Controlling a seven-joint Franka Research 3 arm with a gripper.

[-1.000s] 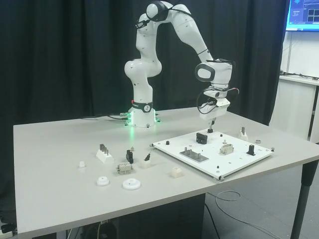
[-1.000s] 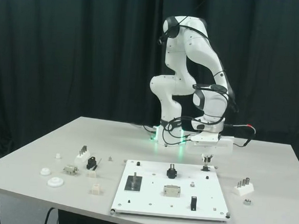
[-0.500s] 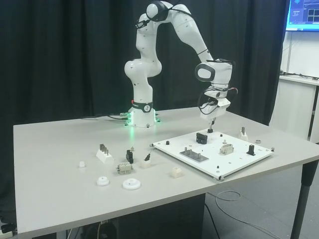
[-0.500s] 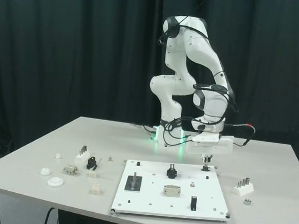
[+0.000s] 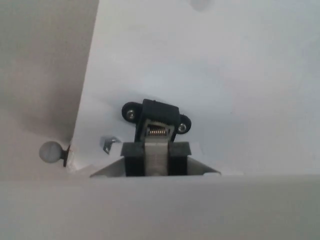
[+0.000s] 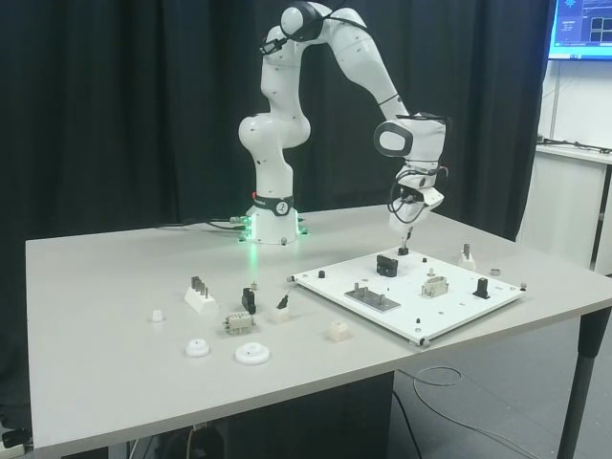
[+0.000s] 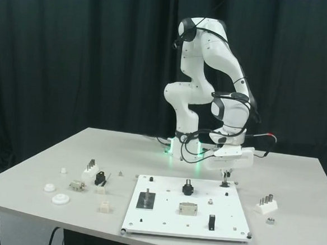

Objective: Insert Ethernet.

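Above the Ethernet socket [image 5: 157,120], the pincer [image 7: 225,173] has tilted slightly.

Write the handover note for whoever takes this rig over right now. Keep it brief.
Gripper: shut on the Ethernet plug, held just above the black Ethernet socket.
Socket: screwed to the white board near its far edge, by the corner close to the arm's base.
Done: plug picked up and brought over the socket, roughly lined up in the wrist view.
Left: push the plug down into the socket, let go, pull back. It does not look seated yet.
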